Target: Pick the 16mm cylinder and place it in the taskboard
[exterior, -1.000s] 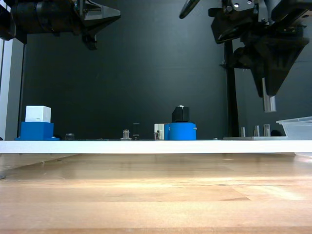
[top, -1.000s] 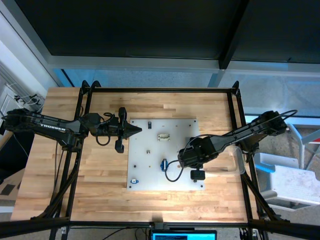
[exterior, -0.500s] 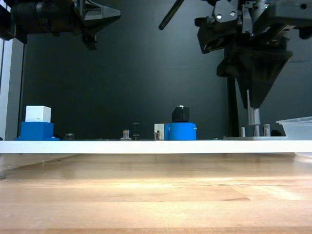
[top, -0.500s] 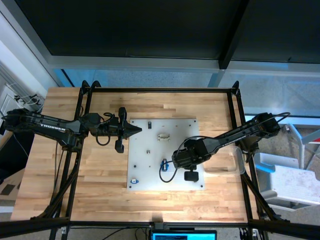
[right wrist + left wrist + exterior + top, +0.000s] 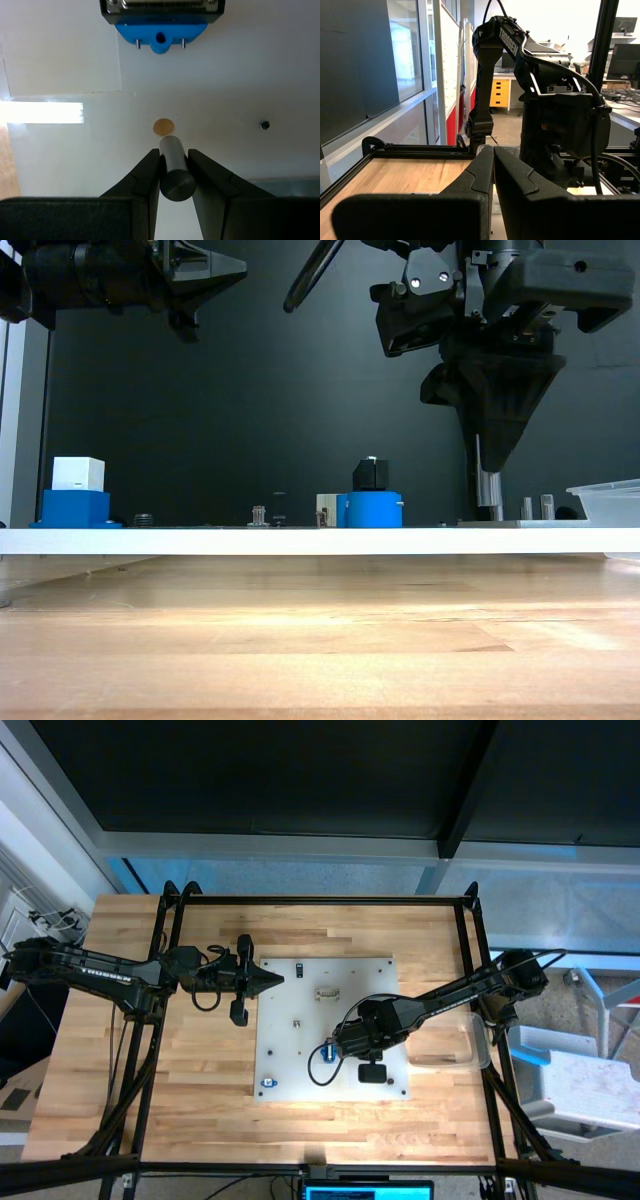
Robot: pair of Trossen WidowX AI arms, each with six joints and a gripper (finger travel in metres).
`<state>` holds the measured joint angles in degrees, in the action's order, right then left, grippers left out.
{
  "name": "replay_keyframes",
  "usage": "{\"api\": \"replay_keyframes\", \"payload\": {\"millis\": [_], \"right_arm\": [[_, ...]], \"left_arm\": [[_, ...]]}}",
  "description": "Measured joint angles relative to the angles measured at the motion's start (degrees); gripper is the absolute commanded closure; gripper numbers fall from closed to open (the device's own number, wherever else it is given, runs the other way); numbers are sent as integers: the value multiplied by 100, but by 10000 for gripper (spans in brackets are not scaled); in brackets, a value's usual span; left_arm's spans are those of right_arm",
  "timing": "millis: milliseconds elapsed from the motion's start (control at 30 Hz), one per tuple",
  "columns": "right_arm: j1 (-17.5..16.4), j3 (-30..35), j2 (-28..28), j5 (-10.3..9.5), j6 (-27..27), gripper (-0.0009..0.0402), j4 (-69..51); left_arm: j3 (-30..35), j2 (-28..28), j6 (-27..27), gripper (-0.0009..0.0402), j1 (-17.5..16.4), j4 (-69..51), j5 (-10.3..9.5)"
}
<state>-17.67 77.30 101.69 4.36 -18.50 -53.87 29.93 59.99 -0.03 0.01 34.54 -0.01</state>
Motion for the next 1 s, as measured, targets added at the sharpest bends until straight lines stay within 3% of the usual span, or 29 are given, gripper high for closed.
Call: {"api": "replay_keyframes", "payload": {"millis": [300, 500, 1000], "right_arm": [[4, 28, 79, 0, -66, 377, 103], [7, 201, 306, -138, -59, 377, 72], [42, 186, 308, -140, -66, 377, 44]], "left_arm": [[2, 2, -2, 393, 0, 0, 0], [0, 2, -2, 393, 0, 0, -2], [0, 2, 0, 393, 0, 0, 0]]}}
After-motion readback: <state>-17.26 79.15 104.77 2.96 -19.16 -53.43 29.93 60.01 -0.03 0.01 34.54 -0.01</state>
